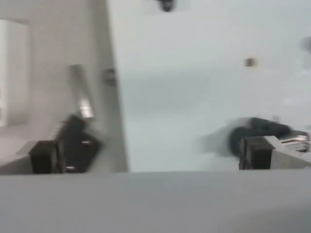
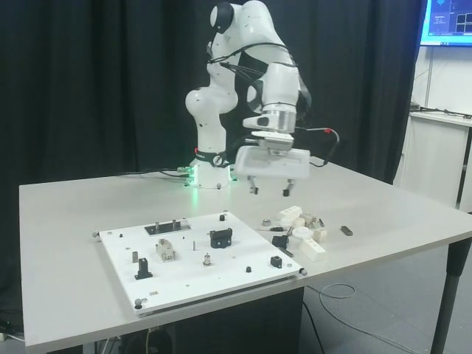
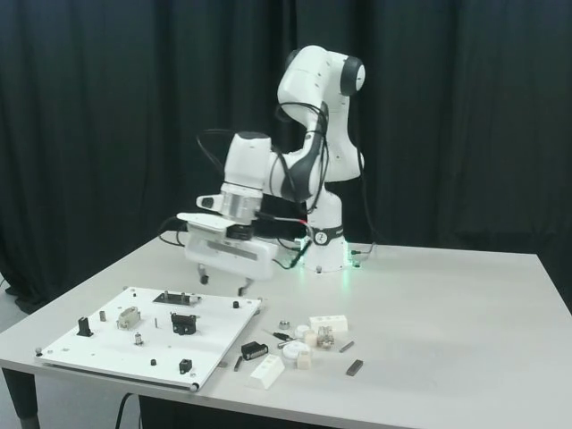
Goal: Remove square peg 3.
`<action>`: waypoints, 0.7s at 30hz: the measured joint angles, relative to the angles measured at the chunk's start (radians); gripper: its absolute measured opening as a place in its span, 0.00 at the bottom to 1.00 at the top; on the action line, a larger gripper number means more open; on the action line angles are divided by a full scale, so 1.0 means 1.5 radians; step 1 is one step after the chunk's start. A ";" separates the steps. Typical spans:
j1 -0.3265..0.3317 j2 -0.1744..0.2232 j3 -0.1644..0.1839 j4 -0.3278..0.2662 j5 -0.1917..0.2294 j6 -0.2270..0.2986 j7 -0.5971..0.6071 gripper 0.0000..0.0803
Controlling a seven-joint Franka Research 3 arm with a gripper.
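Note:
The white board [image 2: 221,280] [image 3: 107,353] lies on the grey table and carries several small black and grey parts. Among them are a black block [image 2: 221,237] [image 3: 183,322] and a small black square piece [image 2: 276,261] [image 3: 185,365]; I cannot tell which part is square peg 3. My gripper [image 2: 269,191] [image 3: 222,283] hangs open well above the board's far right corner, with nothing between its fingers. In the wrist view the gripper [image 1: 150,155] looks down on the board's edge [image 1: 116,121], with grey table beside it.
Several loose white and black parts [image 2: 302,228] [image 3: 308,344] lie on the table to the right of the board. A small black piece [image 2: 346,231] [image 3: 354,366] lies further out. The arm's base [image 2: 206,166] [image 3: 323,246] stands behind, lit green.

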 joint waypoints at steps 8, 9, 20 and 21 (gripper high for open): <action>-0.055 -0.001 0.000 0.005 -0.004 -0.008 -0.059 1.00; -0.062 -0.001 0.000 0.006 -0.004 -0.008 -0.066 1.00; -0.134 0.003 0.000 0.013 -0.004 -0.005 -0.139 1.00; -0.140 0.004 0.000 0.015 -0.004 -0.004 -0.146 1.00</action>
